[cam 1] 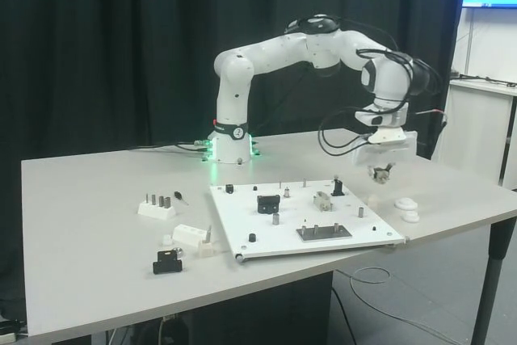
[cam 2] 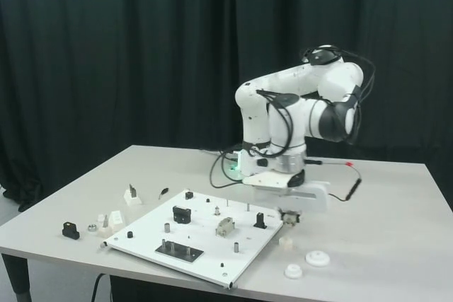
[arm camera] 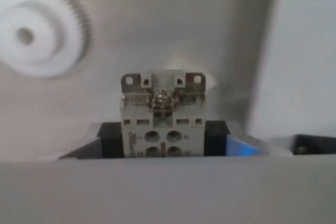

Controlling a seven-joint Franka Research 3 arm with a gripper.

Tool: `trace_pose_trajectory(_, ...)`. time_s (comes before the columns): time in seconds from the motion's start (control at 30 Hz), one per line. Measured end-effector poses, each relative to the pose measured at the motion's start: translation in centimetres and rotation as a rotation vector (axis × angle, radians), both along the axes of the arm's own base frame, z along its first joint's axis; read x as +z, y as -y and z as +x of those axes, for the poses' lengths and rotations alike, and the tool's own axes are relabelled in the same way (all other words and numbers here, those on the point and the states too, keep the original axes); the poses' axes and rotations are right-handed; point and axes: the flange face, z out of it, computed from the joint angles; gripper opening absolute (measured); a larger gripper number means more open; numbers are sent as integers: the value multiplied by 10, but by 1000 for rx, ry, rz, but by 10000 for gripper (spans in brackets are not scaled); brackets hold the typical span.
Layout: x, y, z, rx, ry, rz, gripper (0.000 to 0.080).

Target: Place waterproof.

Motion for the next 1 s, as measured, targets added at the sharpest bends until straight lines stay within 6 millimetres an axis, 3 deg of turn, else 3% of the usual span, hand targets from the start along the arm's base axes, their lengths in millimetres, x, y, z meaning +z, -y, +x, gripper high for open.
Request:
trace_pose_trajectory(0.47,-20,-62,-21,-3,11,-45,309)
trace_pose_trajectory(1.0,-47,-88,-34,-9,32,-75,309)
